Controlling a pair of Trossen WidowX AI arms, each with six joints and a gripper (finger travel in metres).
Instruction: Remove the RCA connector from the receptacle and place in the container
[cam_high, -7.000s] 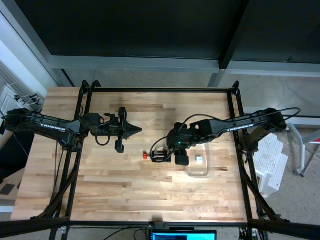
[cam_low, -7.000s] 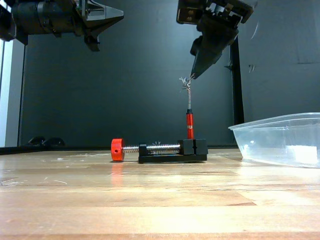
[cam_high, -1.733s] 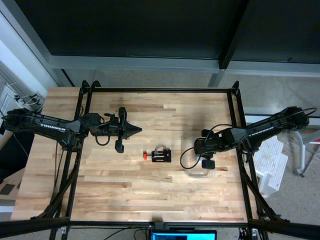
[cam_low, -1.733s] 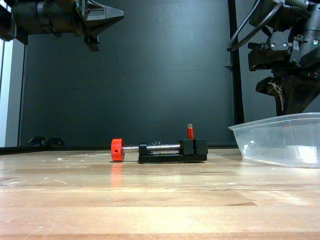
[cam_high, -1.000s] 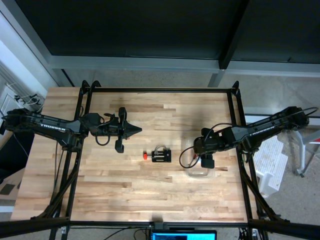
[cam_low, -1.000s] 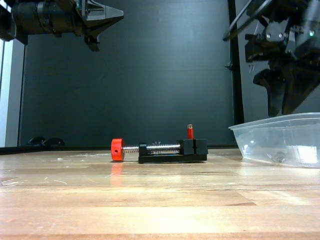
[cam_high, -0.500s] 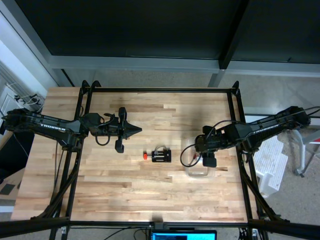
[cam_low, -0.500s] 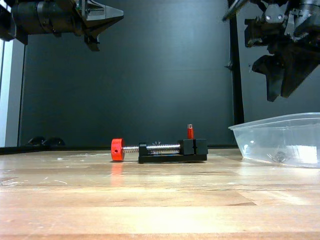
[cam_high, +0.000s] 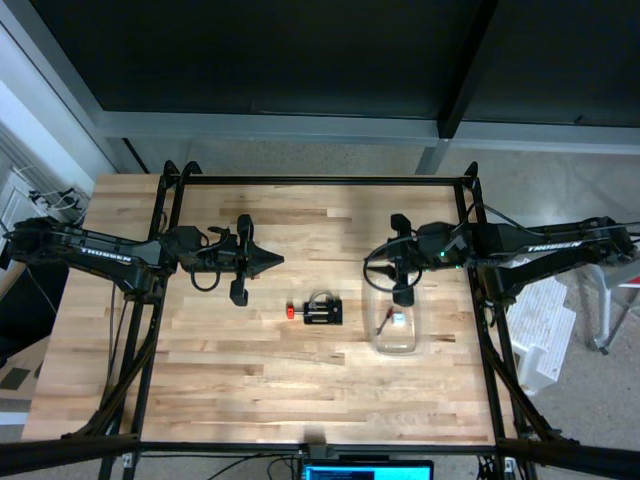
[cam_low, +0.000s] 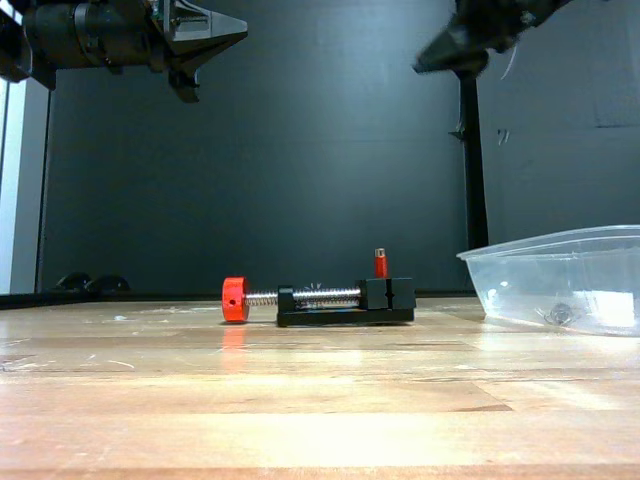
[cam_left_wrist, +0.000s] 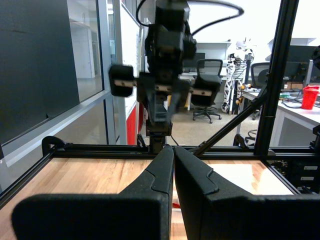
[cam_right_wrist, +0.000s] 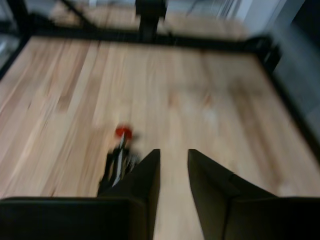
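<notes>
High view: left gripper (cam_high: 272, 260) hangs over the left half of the table (cam_high: 250, 385), well apart from everything on it. Left wrist view: its fingers (cam_left_wrist: 197, 175) are pressed together with only a thin seam between them, holding nothing, and the right arm (cam_left_wrist: 166, 75) shows straight ahead across the table. High view: right gripper (cam_high: 378, 261) is raised over the wood just beyond the far end of the tub (cam_high: 397, 351), pointing toward the table's middle. Right wrist view, blurred: its two fingers (cam_right_wrist: 145, 180) are slightly parted, bare wood shows in the gap and nothing is pinched. Low view: right gripper (cam_low: 425, 62) sits high, well above the table and apart from tub and fixture. The plug (cam_high: 383, 322) lies inside the tub near its left wall, tilted, just beside a grey square piece (cam_high: 399, 319). Low view: a small dark bit (cam_low: 558, 313) shows through the tub wall (cam_low: 600, 260) on the tub floor; cannot tell if it is the plug's metal end. The fixture (cam_high: 320, 311) rests on the wood left of the tub, near it but apart, with its red knob (cam_high: 291, 311) pointing away from the tub. Low view: a short red stub (cam_low: 380, 263) stands upright on the fixture (cam_low: 345, 298) at the end opposite the knob (cam_low: 234, 299).
</notes>
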